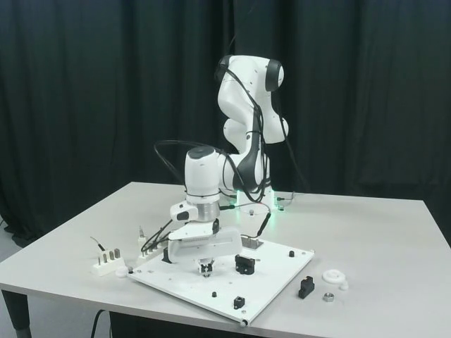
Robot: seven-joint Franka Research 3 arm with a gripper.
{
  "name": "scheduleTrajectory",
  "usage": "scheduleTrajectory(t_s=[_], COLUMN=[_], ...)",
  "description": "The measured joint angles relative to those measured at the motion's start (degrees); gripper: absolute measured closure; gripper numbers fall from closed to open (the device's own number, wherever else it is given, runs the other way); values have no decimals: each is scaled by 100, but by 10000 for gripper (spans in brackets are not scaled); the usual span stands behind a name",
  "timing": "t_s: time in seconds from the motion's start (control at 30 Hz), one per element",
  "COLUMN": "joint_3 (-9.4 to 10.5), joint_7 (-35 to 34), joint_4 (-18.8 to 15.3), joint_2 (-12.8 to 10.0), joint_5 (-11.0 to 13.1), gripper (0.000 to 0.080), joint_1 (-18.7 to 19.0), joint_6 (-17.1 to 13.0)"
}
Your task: Insert BNC.
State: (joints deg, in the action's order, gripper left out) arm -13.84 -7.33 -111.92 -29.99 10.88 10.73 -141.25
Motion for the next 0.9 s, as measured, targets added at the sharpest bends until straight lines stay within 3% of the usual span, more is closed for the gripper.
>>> scheduleTrajectory(t_s=[0.9], joint_3=[-10], joint_7=[1214], joint_4=[89], joint_2=[-37], joint_5=[-37], gripper=[682], joint_1=[2], joint_6=[132])
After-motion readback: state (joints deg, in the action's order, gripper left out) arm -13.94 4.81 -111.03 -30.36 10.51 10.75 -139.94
